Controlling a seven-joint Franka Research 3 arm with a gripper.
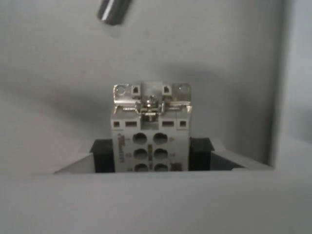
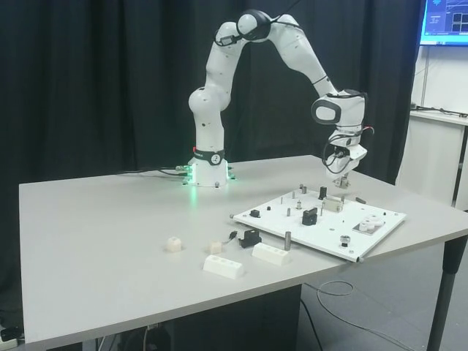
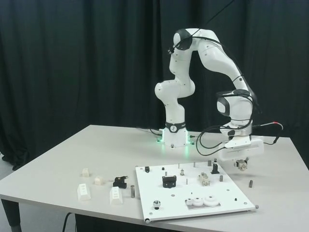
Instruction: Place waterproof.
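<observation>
The gripper (image 1: 152, 168) grips the white connector (image 1: 151, 127) above the white board (image 2: 322, 219).

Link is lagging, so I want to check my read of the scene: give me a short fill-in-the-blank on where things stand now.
1. The gripper hangs ____ the white board, not touching it.
2. The connector part in the wrist view sits in a ____ holder.
3. The loose white blocks lie on the grey ____ beside the board.

Missing words: above; black; table
</observation>
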